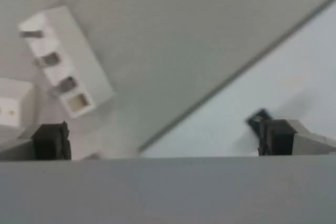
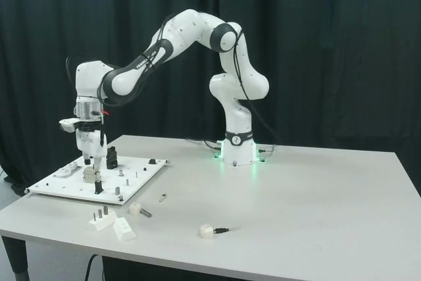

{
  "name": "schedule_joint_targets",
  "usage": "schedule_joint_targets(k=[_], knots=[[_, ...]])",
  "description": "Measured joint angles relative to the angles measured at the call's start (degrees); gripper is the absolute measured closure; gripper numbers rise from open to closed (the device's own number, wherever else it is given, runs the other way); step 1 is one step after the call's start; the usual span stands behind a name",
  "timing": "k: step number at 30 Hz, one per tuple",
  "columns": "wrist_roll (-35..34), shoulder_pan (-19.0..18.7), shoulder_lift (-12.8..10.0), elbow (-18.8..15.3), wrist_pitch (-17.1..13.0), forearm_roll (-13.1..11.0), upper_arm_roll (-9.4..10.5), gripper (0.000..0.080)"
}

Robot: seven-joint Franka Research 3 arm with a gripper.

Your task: Pick square peg 3.

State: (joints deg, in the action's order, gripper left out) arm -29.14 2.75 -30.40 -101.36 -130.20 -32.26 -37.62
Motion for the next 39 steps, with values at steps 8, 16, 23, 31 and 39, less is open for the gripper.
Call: schedule_joint_targets(k=[8,16,23,31,39], knots=[[-3.23,-2.48,-2.29,2.56,-0.05,0.00,0.70,0.0003],[-4.06,-4.61,-4.96,4.87,-0.06,0.22,0.80,0.0003],[0.04,-5.33,-7.30,7.06,-0.07,2.31,1.48,0.0003],[3.85,-5.31,-8.78,8.46,-0.07,4.75,2.25,0.0003],[6.81,-5.07,-9.55,8.73,-0.07,5.50,2.55,0.0003]])
